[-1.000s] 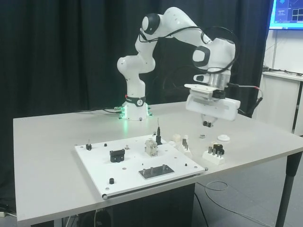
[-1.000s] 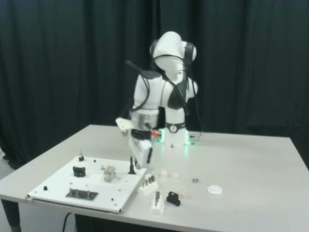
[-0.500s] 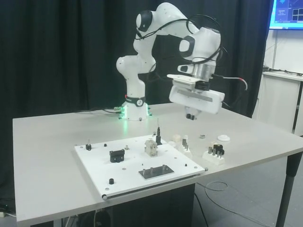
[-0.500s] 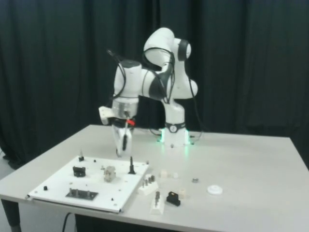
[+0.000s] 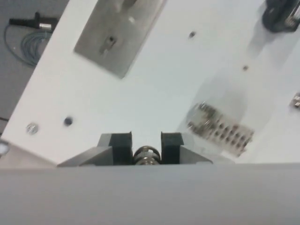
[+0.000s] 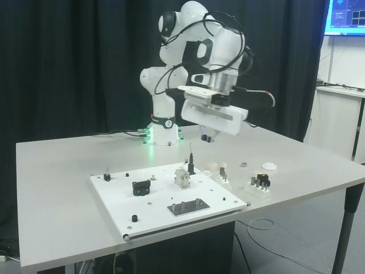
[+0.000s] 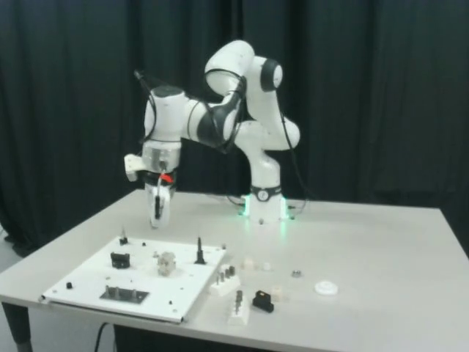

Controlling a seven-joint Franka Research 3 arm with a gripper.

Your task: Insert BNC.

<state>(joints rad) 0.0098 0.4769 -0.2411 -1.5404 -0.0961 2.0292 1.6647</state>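
My gripper [image 5: 146, 146] is shut on a small metal BNC plug [image 5: 146, 156], held between the black finger pads [image 5: 121, 147]. In the room views the gripper [image 6: 206, 136] [image 7: 156, 214] hangs well above the white board [image 6: 114, 197] [image 7: 84, 268], over its far side. Below it the wrist view shows the board's white face [image 5: 154, 89], a grey metal plate [image 5: 117, 37] and a multi-pin connector block [image 5: 218, 129]. A short post [image 6: 106, 176] [image 7: 123, 239] stands at the board's far left corner. Which fitting on the board takes the plug I cannot tell.
On the board stand a tall black pin [image 6: 190, 162], a black block [image 6: 141, 187] and a grey plate with pegs [image 6: 187, 206]. Beside the board lie white peg holders [image 6: 258, 185], a white disc [image 6: 268, 166] and a black part [image 7: 263, 301]. A cable [image 5: 28, 37] lies on the floor past the board's edge.
The arm has swung from above the loose parts beside the board over to the board's far side, rising a little, with the plug still held.
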